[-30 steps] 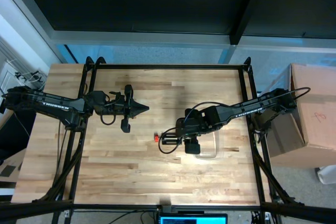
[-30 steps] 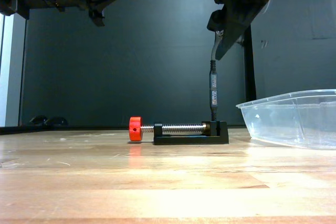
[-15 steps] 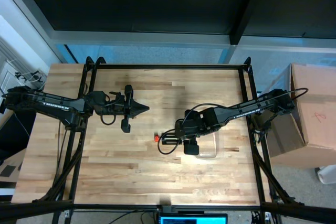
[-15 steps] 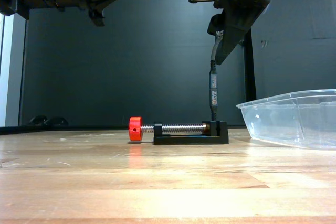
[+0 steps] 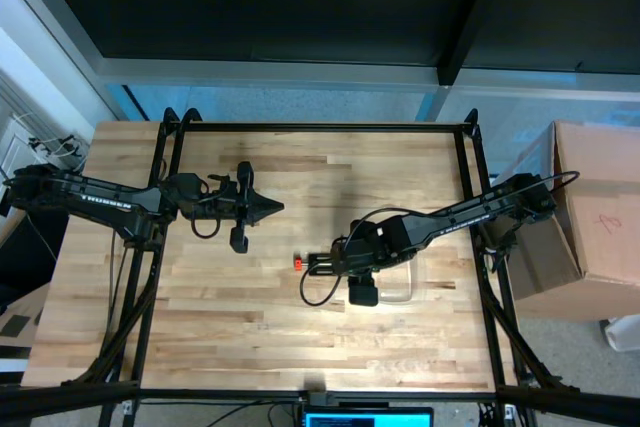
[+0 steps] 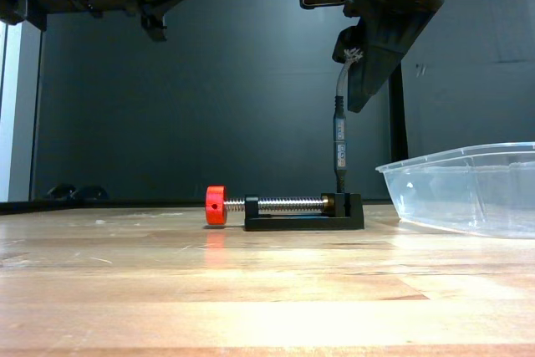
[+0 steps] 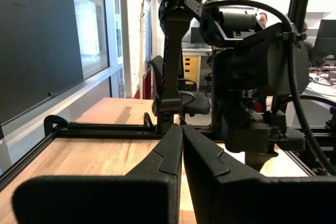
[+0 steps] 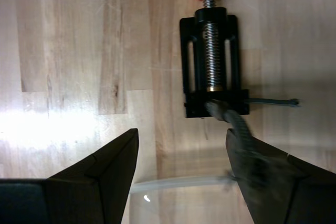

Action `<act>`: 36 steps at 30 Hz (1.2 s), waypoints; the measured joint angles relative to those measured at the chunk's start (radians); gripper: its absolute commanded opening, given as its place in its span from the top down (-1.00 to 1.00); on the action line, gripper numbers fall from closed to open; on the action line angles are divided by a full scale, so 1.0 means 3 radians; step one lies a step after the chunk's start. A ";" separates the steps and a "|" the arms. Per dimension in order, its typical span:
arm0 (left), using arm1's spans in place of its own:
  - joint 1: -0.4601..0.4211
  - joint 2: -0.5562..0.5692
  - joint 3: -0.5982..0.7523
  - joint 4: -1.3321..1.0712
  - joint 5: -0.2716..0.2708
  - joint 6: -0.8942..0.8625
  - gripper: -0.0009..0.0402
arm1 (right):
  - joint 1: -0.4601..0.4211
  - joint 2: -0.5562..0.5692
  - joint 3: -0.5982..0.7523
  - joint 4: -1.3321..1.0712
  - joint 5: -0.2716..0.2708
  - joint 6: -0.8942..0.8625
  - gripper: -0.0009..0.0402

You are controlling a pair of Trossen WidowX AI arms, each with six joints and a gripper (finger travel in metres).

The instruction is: Remove the USB-C connector from the USB-C receptacle and place in the container

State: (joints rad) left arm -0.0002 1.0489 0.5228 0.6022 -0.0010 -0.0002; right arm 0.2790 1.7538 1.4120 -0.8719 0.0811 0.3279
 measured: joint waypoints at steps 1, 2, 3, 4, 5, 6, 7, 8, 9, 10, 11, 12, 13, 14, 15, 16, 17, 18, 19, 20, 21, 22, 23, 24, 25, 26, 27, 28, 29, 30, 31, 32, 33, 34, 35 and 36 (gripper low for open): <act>0.0000 0.0000 0.0000 -0.0001 0.0000 0.0000 0.96 | 0.0005 0.0006 0.0000 0.0011 -0.0010 0.0004 -0.08; 0.0000 0.0000 -0.0001 0.0000 0.0001 -0.0001 0.96 | 0.0010 0.0011 0.0000 0.0029 -0.0018 0.0013 -0.07; 0.0000 0.0000 0.0000 0.0001 0.0001 0.0000 0.96 | 0.0015 0.0017 0.0000 0.0046 -0.0020 0.0013 -0.05; 0.0000 0.0000 -0.0001 0.0001 0.0001 0.0000 0.96 | 0.0020 0.0017 0.0000 0.0053 -0.0020 0.0013 -0.03; 0.0000 0.0000 -0.0001 0.0000 0.0001 -0.0001 0.96 | 0.0024 0.0018 0.0000 0.0060 -0.0020 0.0013 -0.01; 0.0000 0.0000 0.0000 0.0000 0.0001 0.0000 0.96 | 0.0029 0.0023 0.0000 0.0070 -0.0020 0.0013 0.01; 0.0000 0.0000 0.0000 0.0000 0.0001 0.0000 0.96 | 0.0029 0.0033 0.0000 0.0074 -0.0020 0.0014 0.04; 0.0000 0.0000 0.0000 0.0001 0.0000 0.0000 0.96 | 0.0031 0.0048 0.0000 0.0079 -0.0020 0.0014 0.06; 0.0000 0.0000 0.0000 0.0001 0.0001 0.0000 0.96 | 0.0031 0.0061 0.0000 0.0093 -0.0020 0.0014 0.09; 0.0000 0.0000 -0.0001 0.0000 0.0000 0.0000 0.96 | 0.0032 0.0072 0.0000 0.0108 -0.0020 0.0014 0.12; 0.0000 0.0000 0.0000 0.0000 0.0001 0.0000 0.96 | 0.0032 0.0085 0.0000 0.0121 -0.0020 0.0014 0.15; 0.0000 0.0000 -0.0001 0.0000 0.0001 -0.0001 0.96 | 0.0032 0.0093 0.0000 0.0136 -0.0019 0.0014 0.18; 0.0000 0.0000 -0.0001 0.0001 0.0001 0.0000 0.96 | 0.0032 0.0103 0.0000 0.0151 -0.0019 0.0014 0.22; 0.0000 0.0000 -0.0001 0.0000 0.0000 0.0000 0.96 | 0.0032 0.0113 0.0000 0.0161 -0.0017 0.0019 0.27; 0.0000 0.0000 0.0000 0.0001 0.0001 0.0000 0.96 | 0.0032 0.0127 0.0000 0.0164 -0.0014 0.0025 0.32; 0.0000 0.0000 0.0000 0.0000 0.0001 0.0000 0.96 | 0.0032 0.0139 0.0000 0.0165 -0.0009 0.0028 0.38; 0.0000 0.0000 0.0000 0.0000 0.0001 0.0000 0.96 | 0.0031 0.0155 0.0000 0.0172 -0.0009 0.0028 0.44; 0.0000 0.0000 -0.0001 0.0001 0.0001 0.0000 0.96 | 0.0031 0.0168 0.0000 0.0179 -0.0008 0.0028 0.50; 0.0000 0.0000 -0.0001 0.0001 0.0001 0.0000 0.96 | 0.0029 0.0175 0.0000 0.0191 -0.0008 0.0028 0.57; 0.0000 0.0000 0.0000 0.0000 0.0001 0.0000 0.96 | 0.0029 0.0182 0.0000 0.0196 -0.0008 0.0028 0.63; 0.0000 0.0000 0.0000 0.0000 0.0000 0.0000 0.96 | 0.0029 0.0184 0.0000 0.0195 0.0005 0.0028 0.70; 0.0000 0.0000 0.0000 0.0001 0.0000 -0.0001 0.96 | 0.0029 0.0184 0.0000 0.0195 0.0020 0.0031 0.77; 0.0000 0.0000 -0.0001 0.0001 0.0001 0.0000 0.96 | 0.0029 0.0184 0.0000 0.0196 0.0046 0.0029 0.85; 0.0000 0.0000 0.0000 0.0001 0.0000 0.0000 0.96 | 0.0029 0.0184 0.0000 0.0197 0.0083 0.0031 0.92; 0.0000 0.0000 0.0000 0.0000 0.0000 0.0000 0.96 | 0.0029 0.0184 0.0000 0.0198 0.0100 0.0029 0.98; 0.0000 0.0000 0.0000 0.0001 0.0001 -0.0001 0.96 | 0.0029 0.0184 0.0000 0.0203 0.0106 0.0029 0.95; 0.0000 0.0000 -0.0001 0.0001 0.0000 0.0000 0.96 | 0.0029 0.0184 0.0000 0.0205 0.0106 0.0029 0.93; 0.0000 0.0000 -0.0001 0.0001 0.0000 0.0000 0.96 | 0.0029 0.0184 0.0000 0.0205 0.0106 0.0029 0.92; 0.0000 0.0000 0.0000 0.0000 0.0000 0.0000 0.96 | 0.0029 0.0184 0.0000 0.0205 0.0106 0.0029 0.92; 0.0000 0.0000 -0.0001 0.0000 0.0001 0.0000 0.96 | 0.0029 0.0184 0.0000 0.0205 0.0106 0.0029 0.93; 0.0000 0.0000 0.0000 0.0000 0.0000 0.0000 0.96 | 0.0029 0.0184 0.0000 0.0205 0.0106 0.0029 0.95; 0.0000 0.0000 -0.0001 0.0001 0.0000 0.0000 0.96 | 0.0029 0.0184 0.0000 0.0205 0.0106 0.0029 0.96; 0.0000 0.0000 -0.0001 0.0001 0.0001 0.0000 0.96 | 0.0029 0.0184 0.0000 0.0203 0.0106 0.0029 0.96; 0.0000 0.0000 0.0000 0.0001 0.0001 0.0000 0.96 | 0.0029 0.0184 0.0000 0.0201 0.0106 0.0029 0.95; 0.0000 0.0000 -0.0001 0.0000 0.0001 0.0000 0.96 | 0.0029 0.0184 0.0000 0.0196 0.0106 0.0029 0.95; 0.0000 0.0000 0.0000 0.0000 0.0000 -0.0001 0.96 | 0.0029 0.0184 0.0000 0.0188 0.0106 0.0029 0.95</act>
